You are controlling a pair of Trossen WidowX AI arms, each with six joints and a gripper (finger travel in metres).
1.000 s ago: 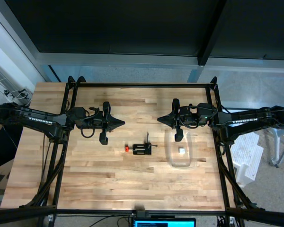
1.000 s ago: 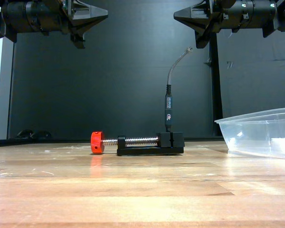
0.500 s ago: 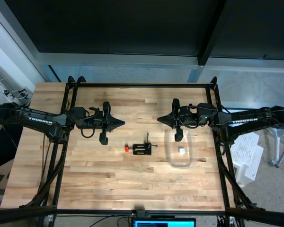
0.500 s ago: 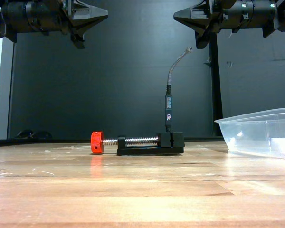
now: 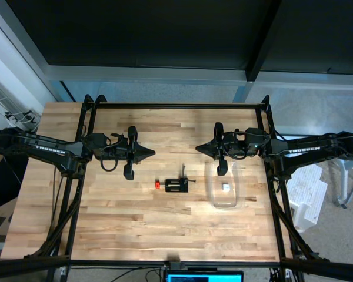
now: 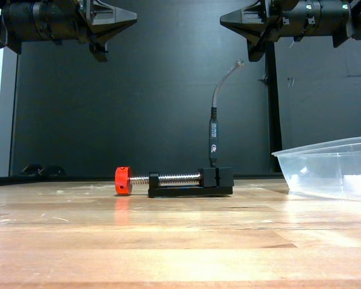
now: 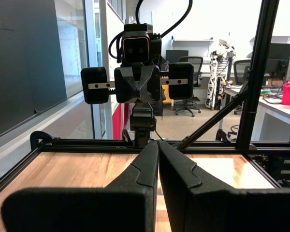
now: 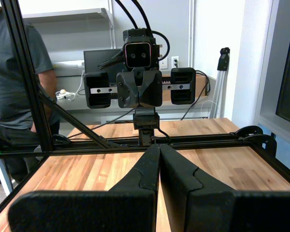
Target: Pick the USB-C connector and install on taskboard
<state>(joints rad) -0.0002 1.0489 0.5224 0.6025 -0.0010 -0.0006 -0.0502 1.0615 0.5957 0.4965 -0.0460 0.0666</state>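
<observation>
Right, starting at my left: the left gripper [image 5: 146, 153] hangs well above the pale wooden surface [image 5: 106, 223], pointing inward. Its jaws are pressed together on nothing, and in its wrist view the two black halves meet tip to tip. Next along, the small black rectangular taskboard [image 5: 176, 186] lies on the surface between the two arms, with its orange-red knob [image 6: 123, 180] at the left end of a bright threaded screw. From the top of the board's right-hand block the slim dark-grey USB-C connector [image 6: 213, 141] stands upright, and a short braided cable stub curves up and rightward from it. Higher up, the right gripper [image 5: 200, 148] hangs pointing inward, jaws clenched and empty. Farthest right, a clear plastic tray [image 5: 223, 207] sits on the surface near the board, with a small white cube [image 5: 225, 187] inside it.
</observation>
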